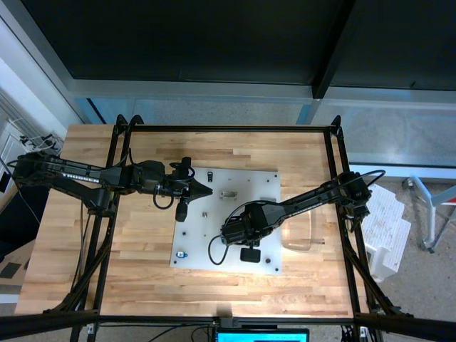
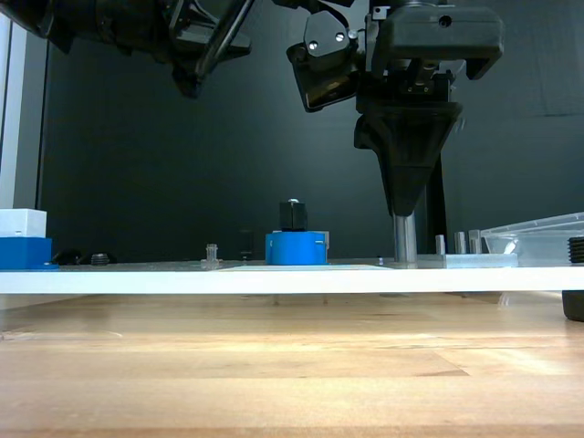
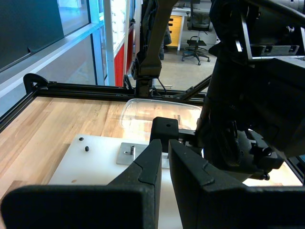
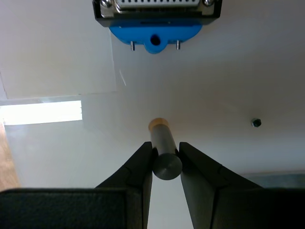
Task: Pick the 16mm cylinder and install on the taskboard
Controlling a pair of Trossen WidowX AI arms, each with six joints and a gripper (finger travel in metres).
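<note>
right gripper [image 4: 165,148] | black tapered fingers clamped on the cylinder [image 4: 162,136] | smooth grey metal peg, upright, lower end meeting the flat white taskboard [image 4: 228,71], near a blue fitting [image 4: 155,36] | left gripper [image 3: 163,176] | above the board's left edge, angular black fingers nearly together, holding nothing

Wooden table [image 1: 142,285]; office chairs [image 3: 194,49] beyond

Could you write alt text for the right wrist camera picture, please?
The right gripper clamps a small grey 16mm cylinder, pointing it at the white taskboard; a blue fitting lies beyond. The left gripper is outside this view, hovering over the taskboard's far left part.
</note>
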